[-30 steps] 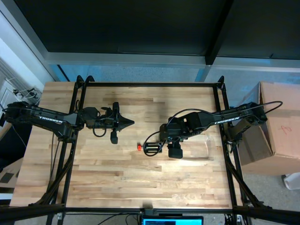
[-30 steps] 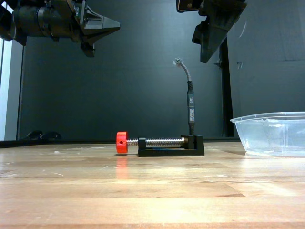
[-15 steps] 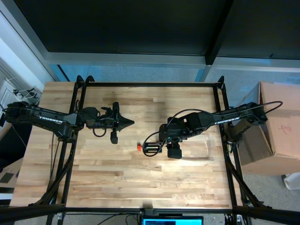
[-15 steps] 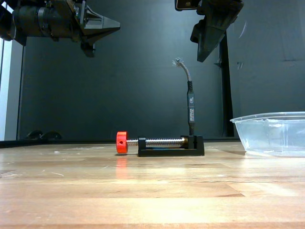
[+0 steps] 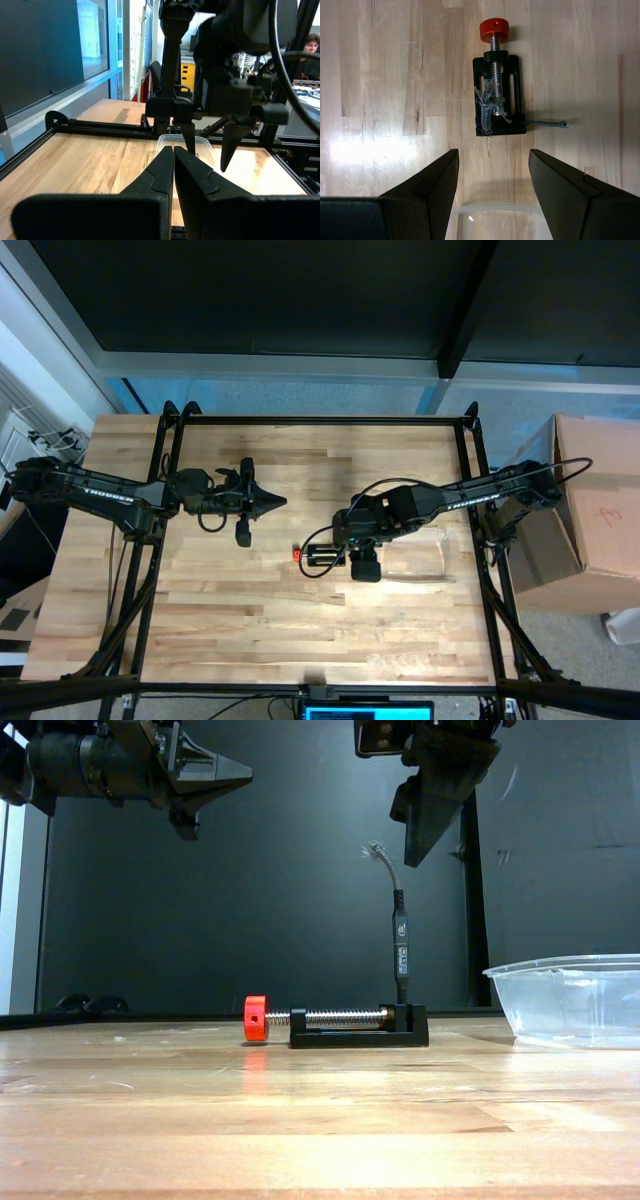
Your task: Remove the USB-C connector from the USB-C receptacle and place in the container
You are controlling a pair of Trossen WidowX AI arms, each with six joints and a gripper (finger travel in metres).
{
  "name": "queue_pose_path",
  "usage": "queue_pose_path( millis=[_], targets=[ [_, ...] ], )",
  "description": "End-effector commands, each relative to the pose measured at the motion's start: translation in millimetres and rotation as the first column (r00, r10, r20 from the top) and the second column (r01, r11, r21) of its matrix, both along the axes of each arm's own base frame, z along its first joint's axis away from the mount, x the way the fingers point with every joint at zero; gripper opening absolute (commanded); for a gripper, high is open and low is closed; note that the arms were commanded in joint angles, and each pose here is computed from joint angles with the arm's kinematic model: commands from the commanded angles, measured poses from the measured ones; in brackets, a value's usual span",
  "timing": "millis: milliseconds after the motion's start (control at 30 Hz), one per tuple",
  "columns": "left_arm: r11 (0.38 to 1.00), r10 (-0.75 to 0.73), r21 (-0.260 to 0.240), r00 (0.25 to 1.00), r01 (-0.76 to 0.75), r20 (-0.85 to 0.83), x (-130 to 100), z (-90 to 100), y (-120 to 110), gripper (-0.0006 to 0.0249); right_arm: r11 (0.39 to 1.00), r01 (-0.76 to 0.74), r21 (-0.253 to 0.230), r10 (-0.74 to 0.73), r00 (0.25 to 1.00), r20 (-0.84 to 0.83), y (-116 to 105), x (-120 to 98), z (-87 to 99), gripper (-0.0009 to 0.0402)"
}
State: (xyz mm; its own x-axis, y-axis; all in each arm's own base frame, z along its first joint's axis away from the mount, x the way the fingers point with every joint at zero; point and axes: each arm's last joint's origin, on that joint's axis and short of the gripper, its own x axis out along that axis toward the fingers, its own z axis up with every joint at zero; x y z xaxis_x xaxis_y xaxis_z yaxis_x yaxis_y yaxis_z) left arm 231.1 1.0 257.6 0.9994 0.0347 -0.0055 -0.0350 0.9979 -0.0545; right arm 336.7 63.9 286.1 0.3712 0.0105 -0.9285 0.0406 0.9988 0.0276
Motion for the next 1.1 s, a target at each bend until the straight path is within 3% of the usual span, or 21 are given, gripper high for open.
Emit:
queue_pose_path(
  millis=[33,600,1100],
  targets=[
    [1.000,0.000,0.000,1.000,0.000,0.001,0.0,0.2,0.0,0.0000,1.000,-0.002,0.000,0.002,1.000,0.000,1.0,3.1,-3.3,0.0192],
    [1.000,0.000,0.000,1.000,0.000,0.001,0.0,0.2,0.0,0.0000,1.000,-0.015,-0.001,0.015,0.999,-0.037,4.1,11.7,-18.6,0.0125],
    [1.000,0.000,0.000,1.000,0.000,0.001,0.0,0.2,0.1,0.0000,1.000,-0.015,0.004,0.015,1.000,-0.002,4.6,14.9,-17.4,0.0006]
  ],
)
